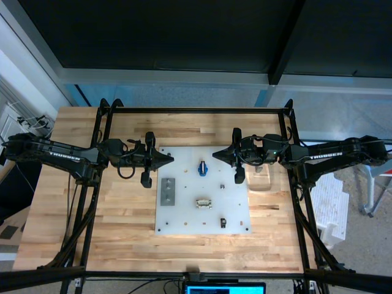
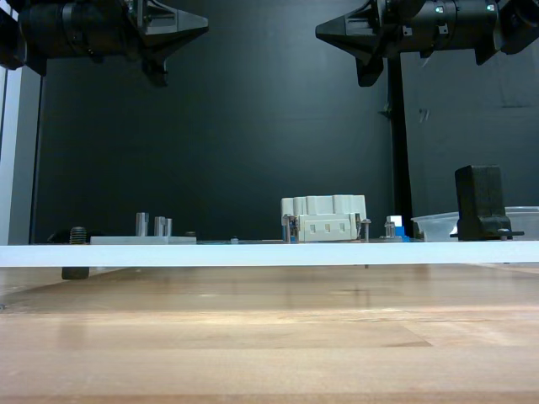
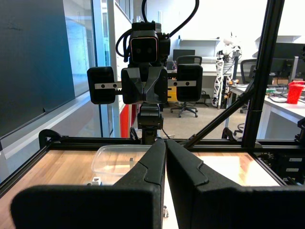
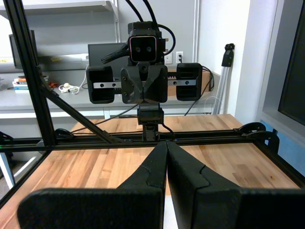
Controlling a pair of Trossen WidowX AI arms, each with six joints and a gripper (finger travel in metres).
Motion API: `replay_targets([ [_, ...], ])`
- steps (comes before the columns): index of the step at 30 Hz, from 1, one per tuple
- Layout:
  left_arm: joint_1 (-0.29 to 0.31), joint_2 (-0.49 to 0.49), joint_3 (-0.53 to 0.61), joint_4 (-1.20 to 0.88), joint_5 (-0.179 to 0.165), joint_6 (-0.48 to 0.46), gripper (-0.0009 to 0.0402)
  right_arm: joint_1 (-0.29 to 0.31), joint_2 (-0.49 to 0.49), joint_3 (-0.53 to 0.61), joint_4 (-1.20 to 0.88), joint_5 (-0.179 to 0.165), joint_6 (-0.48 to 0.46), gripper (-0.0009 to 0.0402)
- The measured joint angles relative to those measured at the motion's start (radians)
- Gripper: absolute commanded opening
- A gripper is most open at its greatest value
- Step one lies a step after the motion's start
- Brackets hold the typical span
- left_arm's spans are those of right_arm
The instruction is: Pick the 16mm bar and install on taskboard
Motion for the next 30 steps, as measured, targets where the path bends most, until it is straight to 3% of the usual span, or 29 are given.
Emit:
replay_targets([
  [6, 0.0, 0.0, 0.0, 0.0, 0.0, 0.0, 0.0, 0.0, 0.0, 0.037, -0.099, -0.023, 0.002, 0.0],
  [30, 0.0, 0.0, 0.0, 0.0, 0.0, 0.0, 0.0, -0.002, 0.0, 0.417, -1.151, -0.019, -0.066, 0.0],
])
